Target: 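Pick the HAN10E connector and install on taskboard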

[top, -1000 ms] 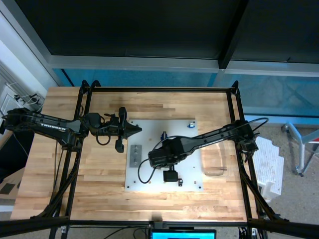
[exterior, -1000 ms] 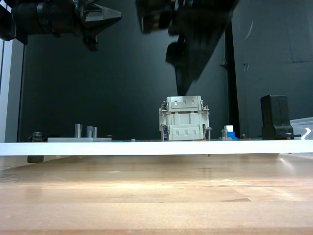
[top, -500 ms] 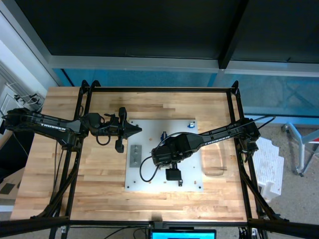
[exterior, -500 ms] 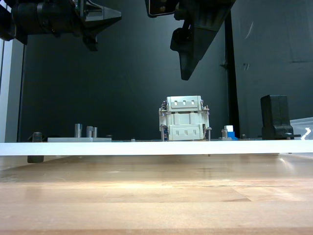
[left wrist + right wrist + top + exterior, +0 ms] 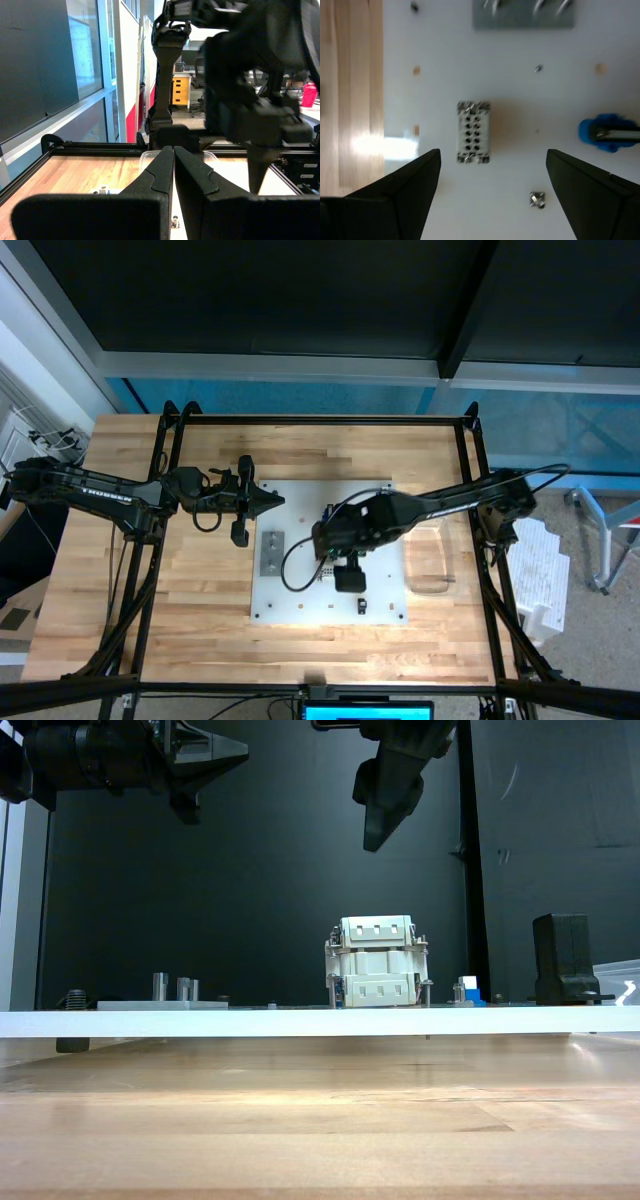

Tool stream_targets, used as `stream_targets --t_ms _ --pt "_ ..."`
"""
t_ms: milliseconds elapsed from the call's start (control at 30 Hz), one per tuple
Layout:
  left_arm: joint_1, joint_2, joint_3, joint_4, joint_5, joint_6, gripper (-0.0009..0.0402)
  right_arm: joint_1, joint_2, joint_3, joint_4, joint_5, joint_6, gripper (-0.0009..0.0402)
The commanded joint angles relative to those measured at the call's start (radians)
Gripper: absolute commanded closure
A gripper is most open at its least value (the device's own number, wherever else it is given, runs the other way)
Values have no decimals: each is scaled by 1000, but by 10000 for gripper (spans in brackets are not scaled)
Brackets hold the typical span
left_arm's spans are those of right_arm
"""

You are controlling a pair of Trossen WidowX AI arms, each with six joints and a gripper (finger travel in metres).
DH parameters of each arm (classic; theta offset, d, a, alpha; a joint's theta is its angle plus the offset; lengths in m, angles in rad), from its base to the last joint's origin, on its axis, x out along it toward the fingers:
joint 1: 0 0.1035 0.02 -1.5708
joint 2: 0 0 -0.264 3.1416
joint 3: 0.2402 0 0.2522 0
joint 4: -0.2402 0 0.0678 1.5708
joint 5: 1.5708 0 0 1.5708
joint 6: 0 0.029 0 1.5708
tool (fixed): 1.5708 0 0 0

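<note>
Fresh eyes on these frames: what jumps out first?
First is the HAN10E connector, standing on the taskboard near its middle with nothing gripping it. The right gripper hangs open well above it, looking straight down on its pin holes. The left gripper is shut, held high over the board's far left corner.

The right hand [image 5: 493, 153], black fingers [image 5: 395, 200] spread wide, hangs over the flat white taskboard [image 5: 530, 100]. Between them stands the small beige-grey HAN10E connector [image 5: 473, 132], pin holes showing, apart from a blue round knob [image 5: 600, 133].
</note>
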Motion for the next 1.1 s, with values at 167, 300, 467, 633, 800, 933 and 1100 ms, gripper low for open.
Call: stream_targets --t_ms 167,300,467,633,800,933,1100 --pt "0 0 0 0 0 0 392 -42 -192 -211 206 1 0 171" --pt "0 0 0 0 0 0 392 -66 -303 -330 310 2 -21 226" --pt "0 0 0 0 0 0 392 -90 -441 -460 423 1 -58 306" --pt "0 0 0 0 0 0 392 -122 -551 -562 539 -2 -112 394" --pt "0 0 0 0 0 0 392 -178 -638 -660 690 -32 -142 386" --pt "0 0 0 0 0 0 392 -219 -689 -730 826 -89 -179 392" --pt "0 0 0 0 0 0 392 -254 -734 -843 1067 -87 -178 393"
